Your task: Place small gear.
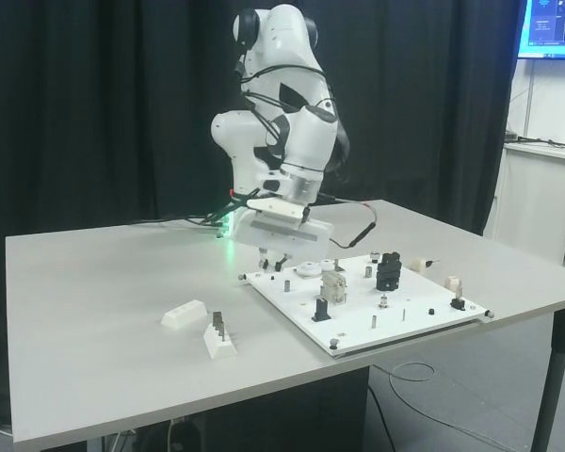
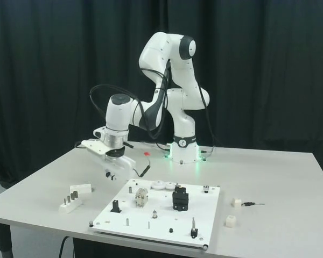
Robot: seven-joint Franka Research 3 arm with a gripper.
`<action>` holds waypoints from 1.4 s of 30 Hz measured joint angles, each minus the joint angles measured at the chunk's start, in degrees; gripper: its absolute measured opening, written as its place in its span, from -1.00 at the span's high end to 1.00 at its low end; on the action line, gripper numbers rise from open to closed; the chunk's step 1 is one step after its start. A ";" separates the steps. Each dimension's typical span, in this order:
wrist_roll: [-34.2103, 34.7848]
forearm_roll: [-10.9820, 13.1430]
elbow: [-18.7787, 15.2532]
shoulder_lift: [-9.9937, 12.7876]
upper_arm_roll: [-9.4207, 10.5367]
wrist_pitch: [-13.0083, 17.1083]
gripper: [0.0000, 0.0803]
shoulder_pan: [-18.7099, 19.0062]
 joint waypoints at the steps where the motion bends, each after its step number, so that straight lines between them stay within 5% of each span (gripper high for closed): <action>1: 0.00 0.03 0.01 0.24 0.00 0.30 0.53 -0.19; 24: 0.02 0.17 0.55 5.60 -0.29 7.00 0.46 -2.08; 25: 0.02 0.17 0.65 5.75 -0.30 7.03 -0.34 -2.10; 33: 0.02 0.17 1.42 6.51 -0.56 7.06 -0.34 -2.14; 34: 0.02 0.17 1.52 6.58 -0.60 7.06 -0.95 -2.15; 42: 0.02 0.17 2.14 6.95 -0.69 7.06 -0.95 -2.44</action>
